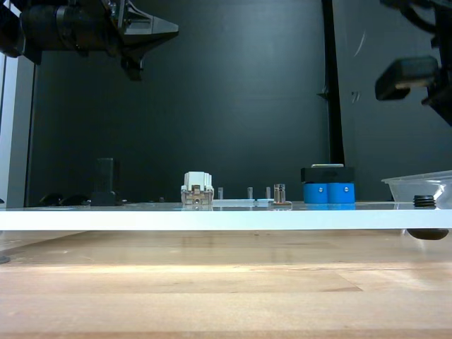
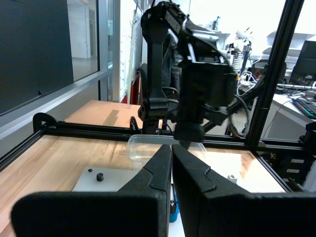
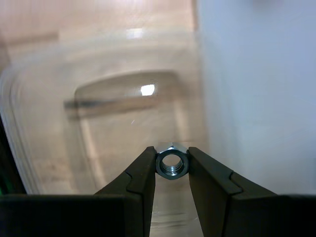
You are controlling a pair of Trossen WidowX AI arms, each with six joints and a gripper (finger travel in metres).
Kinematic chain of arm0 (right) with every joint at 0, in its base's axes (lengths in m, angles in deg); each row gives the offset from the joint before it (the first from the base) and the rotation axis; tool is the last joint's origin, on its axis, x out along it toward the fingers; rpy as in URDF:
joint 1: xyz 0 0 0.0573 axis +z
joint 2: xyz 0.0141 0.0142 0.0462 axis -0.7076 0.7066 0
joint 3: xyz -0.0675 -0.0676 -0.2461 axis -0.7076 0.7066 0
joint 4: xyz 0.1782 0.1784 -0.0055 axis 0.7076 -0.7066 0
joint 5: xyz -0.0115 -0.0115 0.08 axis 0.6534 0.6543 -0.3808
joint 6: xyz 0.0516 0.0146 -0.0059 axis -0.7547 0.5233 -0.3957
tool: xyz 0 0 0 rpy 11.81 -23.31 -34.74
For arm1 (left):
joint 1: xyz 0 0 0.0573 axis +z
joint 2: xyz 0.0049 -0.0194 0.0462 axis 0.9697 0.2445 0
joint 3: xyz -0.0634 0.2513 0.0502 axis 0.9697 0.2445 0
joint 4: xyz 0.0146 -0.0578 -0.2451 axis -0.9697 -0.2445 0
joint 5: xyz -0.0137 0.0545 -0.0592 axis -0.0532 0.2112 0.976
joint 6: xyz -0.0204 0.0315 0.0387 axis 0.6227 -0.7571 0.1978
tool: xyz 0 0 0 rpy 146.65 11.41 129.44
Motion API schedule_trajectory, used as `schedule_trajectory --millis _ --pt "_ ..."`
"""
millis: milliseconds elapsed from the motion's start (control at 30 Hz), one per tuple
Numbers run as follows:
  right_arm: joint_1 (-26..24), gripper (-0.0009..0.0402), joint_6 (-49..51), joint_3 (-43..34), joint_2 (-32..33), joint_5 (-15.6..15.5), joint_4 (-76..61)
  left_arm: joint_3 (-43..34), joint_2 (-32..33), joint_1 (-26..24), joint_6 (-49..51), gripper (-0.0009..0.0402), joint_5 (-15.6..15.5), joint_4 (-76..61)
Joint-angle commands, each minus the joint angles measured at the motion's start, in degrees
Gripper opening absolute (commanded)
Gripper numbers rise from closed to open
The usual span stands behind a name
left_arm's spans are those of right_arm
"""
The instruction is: Pick the M12 nut and place it on its threads and fasten
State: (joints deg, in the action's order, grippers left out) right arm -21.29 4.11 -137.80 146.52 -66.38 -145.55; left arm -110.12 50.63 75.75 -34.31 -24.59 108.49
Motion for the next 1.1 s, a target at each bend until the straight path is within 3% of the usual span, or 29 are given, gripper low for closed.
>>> schedule_trajectory --millis 33,367,700,1100 --pt "2.32 0.0025 -0.42 -4.90 4.39 0.07 -0.24 0.00 0.00 0.02 0.00 0.0000 0.02 0.02" --pt "6.64 0.0025 -3.39 -22.36 20.79 0.20 -0.74 0.00 0.00 0.02 0.00 0.0000 0.02 0.02" --pt "7.34 0.0025 -3.58 -32.98 31.45 0.66 -0.98 0.00 0.00 0.02 -0.02 0.0000 0.02 0.02" --pt "7.30 0.0025 -3.52 -38.12 37.24 0.74 -0.68 0.00 0.00 0.02 0.00 0.0000 0.02 0.02"
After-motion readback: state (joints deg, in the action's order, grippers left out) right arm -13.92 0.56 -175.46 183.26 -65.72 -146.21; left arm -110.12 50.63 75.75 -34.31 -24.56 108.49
